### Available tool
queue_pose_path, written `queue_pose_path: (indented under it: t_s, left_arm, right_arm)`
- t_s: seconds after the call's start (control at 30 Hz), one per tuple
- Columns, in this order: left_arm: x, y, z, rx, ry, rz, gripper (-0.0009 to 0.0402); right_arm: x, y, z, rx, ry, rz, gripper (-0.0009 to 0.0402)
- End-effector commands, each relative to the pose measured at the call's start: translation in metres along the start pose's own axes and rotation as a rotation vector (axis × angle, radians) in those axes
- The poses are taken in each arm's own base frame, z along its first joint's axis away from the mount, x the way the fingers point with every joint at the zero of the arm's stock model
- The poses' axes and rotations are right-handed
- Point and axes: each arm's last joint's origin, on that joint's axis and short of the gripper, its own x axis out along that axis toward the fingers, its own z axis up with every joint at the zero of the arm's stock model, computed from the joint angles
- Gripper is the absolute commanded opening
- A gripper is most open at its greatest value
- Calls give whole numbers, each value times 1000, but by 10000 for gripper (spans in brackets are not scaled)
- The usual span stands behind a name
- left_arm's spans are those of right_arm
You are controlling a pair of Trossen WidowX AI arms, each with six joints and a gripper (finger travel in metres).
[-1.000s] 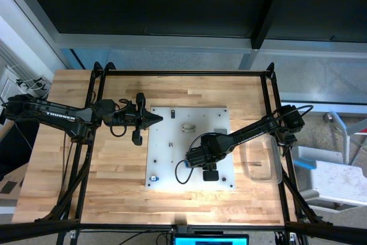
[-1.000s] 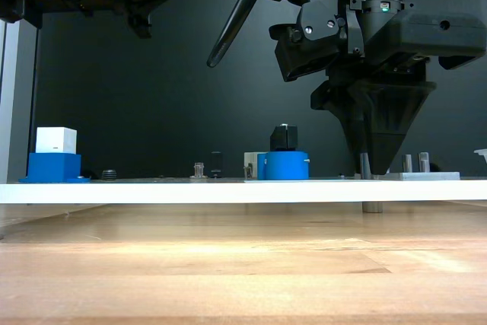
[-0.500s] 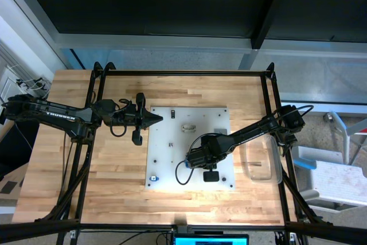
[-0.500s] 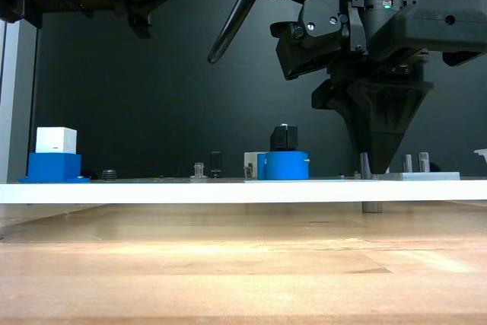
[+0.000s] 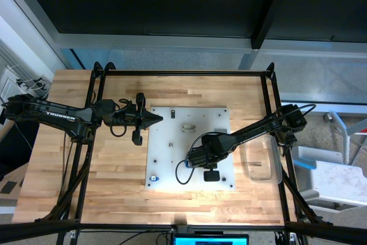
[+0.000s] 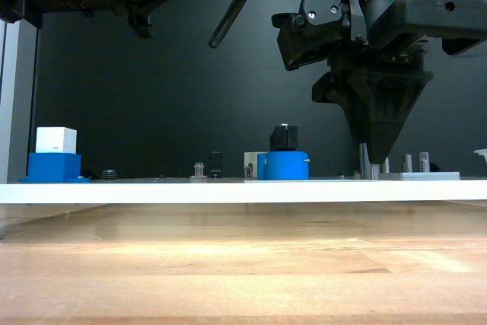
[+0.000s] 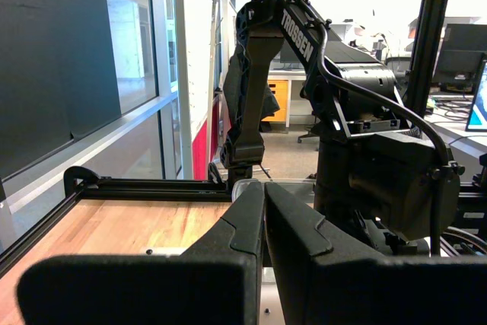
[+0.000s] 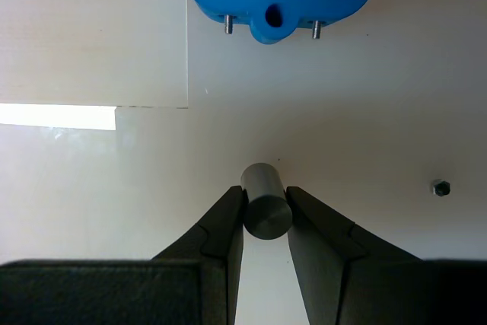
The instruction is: Pick the 16mm cylinder and place it in the container
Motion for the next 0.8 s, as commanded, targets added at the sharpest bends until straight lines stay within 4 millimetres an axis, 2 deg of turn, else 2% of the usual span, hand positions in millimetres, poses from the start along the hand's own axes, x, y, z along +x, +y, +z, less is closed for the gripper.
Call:
queue_pose_path:
  t_s: [0.03,0.47,0.8]
  left_arm:
    - [0,0,0,0,0,0,0]
    - [0,0,0,0,0,0,0]
    - [0,0,0,0,0,0,0]
  right_arm:
    - [-4,0,-1,1,-6,4,29]
    - [-30,-4,-8,2,-43,17,29]
    - [-59,-10,-24,7,-41,17,29]
